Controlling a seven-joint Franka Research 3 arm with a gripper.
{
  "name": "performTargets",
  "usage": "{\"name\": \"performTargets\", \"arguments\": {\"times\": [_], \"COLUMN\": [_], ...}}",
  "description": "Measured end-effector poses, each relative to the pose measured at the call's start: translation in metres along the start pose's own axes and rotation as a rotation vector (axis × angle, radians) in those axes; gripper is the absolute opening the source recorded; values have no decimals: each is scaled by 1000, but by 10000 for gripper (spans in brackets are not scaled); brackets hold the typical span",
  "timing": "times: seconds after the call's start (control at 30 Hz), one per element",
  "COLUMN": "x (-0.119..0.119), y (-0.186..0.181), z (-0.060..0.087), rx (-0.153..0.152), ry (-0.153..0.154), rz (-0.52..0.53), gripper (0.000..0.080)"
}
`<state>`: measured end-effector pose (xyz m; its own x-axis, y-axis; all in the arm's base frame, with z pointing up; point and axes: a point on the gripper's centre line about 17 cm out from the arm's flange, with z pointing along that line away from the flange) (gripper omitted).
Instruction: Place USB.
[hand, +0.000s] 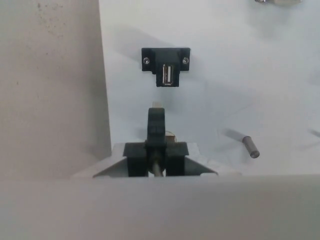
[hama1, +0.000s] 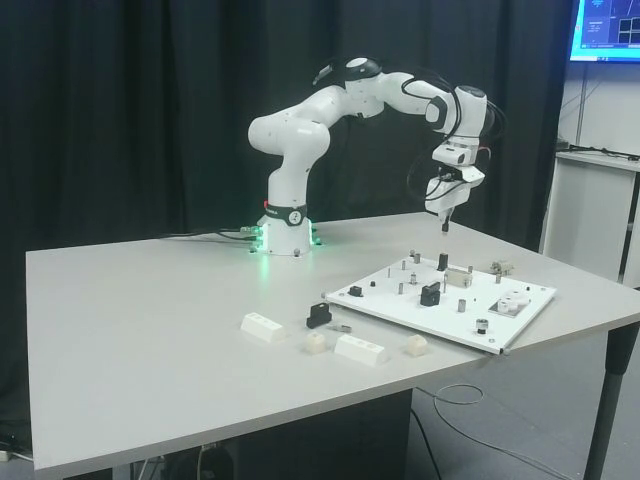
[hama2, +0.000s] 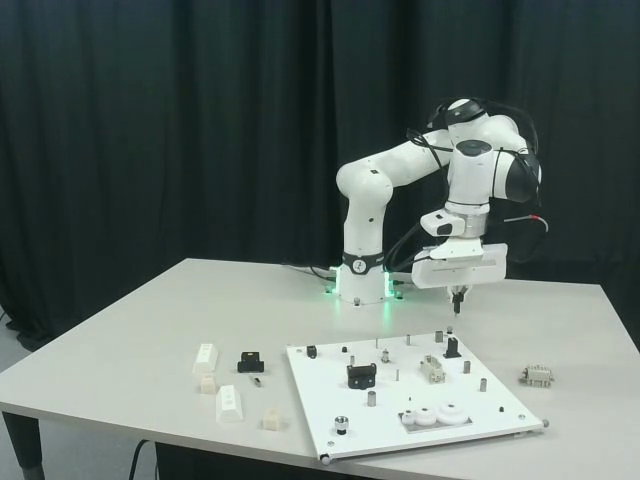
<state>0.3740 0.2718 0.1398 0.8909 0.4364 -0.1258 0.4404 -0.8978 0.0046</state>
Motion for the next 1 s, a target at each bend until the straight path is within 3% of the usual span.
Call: {"name": "performTargets", "arguments": {"times": [0.2, 0.67, 1.0], "x": [2, 14, 27], "y": [-4, -63, -111], "z": [1, 12, 23], "rx": [8, 85, 71], "ry": [3, 14, 0], "rz": [-4, -27, -18], "gripper": [71, 71, 71]}}
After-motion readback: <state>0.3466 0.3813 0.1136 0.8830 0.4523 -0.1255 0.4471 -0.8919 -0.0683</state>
